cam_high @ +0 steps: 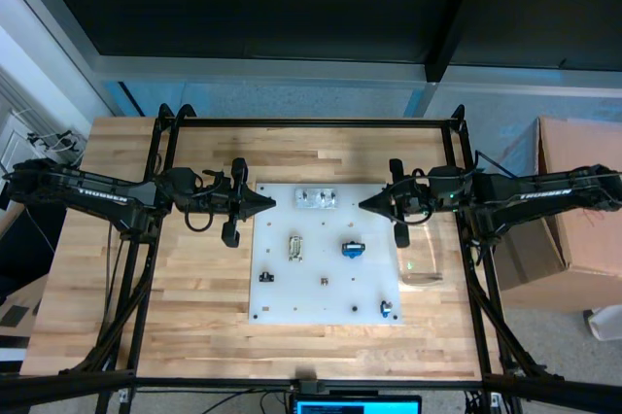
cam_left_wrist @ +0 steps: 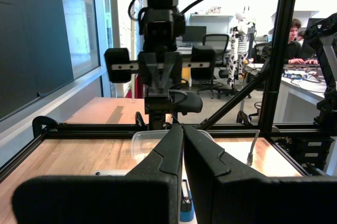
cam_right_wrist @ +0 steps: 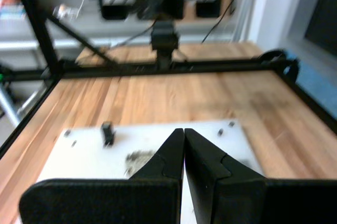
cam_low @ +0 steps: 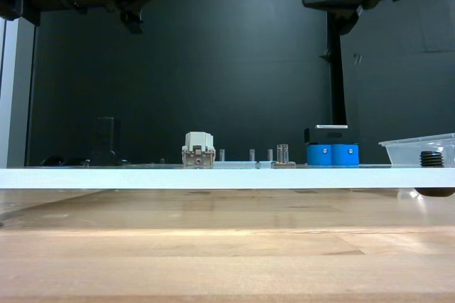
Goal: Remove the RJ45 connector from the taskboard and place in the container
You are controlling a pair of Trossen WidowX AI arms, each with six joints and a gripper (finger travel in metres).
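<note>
Left gripper (cam_high: 271, 202) and right gripper (cam_high: 362, 204), jaws closed and empty, hover above the taskboard (cam_high: 292, 302); open one squarely over the seated RJ45 connector (cam_low: 282, 155) before descending.

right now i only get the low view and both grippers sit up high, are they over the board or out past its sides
Observer: Over it. In the high view the left gripper hangs above the taskboard's back left edge, and the right gripper above its back right part.
Operator: open or shut
Observer: Both shut and empty. Each wrist view shows its jaws pressed together with nothing between.
Operator: so where's the rj45 connector versus the container
Observer: In neither gripper. What I take for the RJ45 connector, a small clear part, stands on the board near its middle. The clear container lies off the board's right edge.
</note>
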